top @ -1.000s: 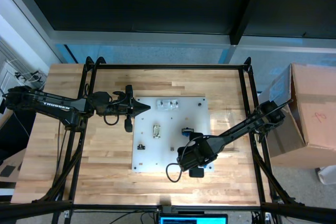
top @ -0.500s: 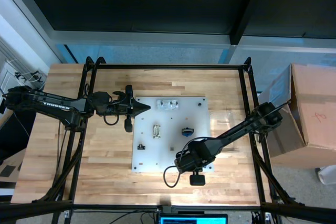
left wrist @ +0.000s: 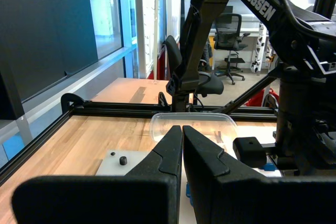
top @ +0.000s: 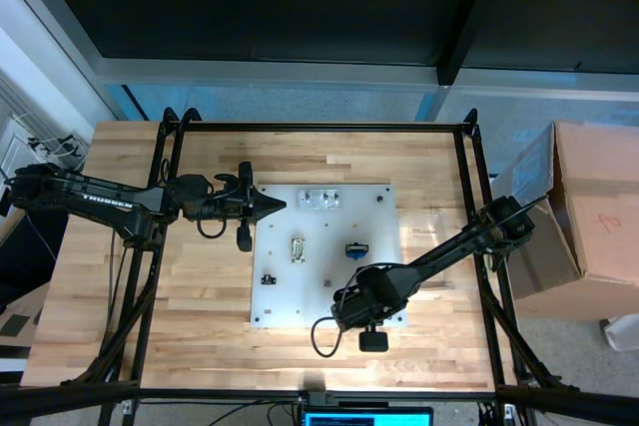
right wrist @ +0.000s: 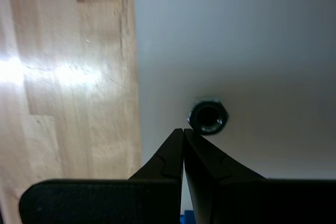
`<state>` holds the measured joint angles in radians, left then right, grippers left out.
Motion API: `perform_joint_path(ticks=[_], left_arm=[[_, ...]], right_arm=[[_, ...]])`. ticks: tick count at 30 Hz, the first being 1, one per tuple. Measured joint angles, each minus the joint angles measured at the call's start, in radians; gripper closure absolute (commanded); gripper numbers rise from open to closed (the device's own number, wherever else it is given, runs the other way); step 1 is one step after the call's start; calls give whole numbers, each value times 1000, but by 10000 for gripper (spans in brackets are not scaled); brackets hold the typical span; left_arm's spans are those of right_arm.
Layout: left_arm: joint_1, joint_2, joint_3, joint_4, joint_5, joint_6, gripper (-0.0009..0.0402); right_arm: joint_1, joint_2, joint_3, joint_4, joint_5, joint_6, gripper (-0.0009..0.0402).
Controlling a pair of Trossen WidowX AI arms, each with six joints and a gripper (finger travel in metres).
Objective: Unfasten the M12 nut and place it in the container
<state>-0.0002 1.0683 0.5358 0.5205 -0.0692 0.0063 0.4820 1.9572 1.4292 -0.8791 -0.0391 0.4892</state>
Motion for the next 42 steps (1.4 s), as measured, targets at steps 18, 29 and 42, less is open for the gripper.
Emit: perform_joint_path(ticks=[18, 29, 42], left_arm=[[0, 0, 0, 0, 0, 0, 393], [0, 0, 0, 0, 0, 0, 393], [0, 0, 0, 0, 0, 0, 393]], right_arm=[[-5, -50, 0, -101, 317, 54, 393], [-2, -71, 0, -58, -79, 58, 393], [0, 2, 0, 31, -86, 23, 393]])
